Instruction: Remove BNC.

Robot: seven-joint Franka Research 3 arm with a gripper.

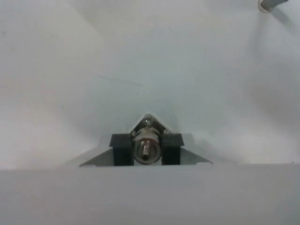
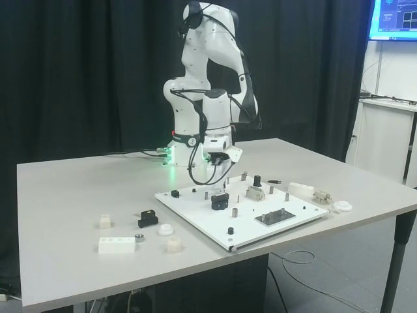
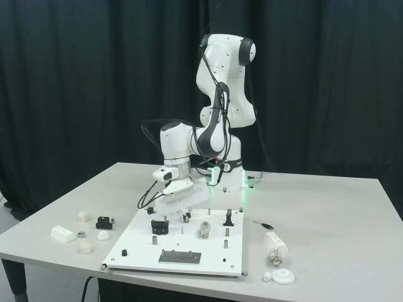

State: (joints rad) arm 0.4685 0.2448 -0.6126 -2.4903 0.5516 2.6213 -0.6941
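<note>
Wrist view: my hand clamps the BNC between both black pads; best to twist it free, then lift straight off the board.

The grey bench carries a white board near the front edge, the arm's base behind it, and small loose white and black parts beside the board.
</note>
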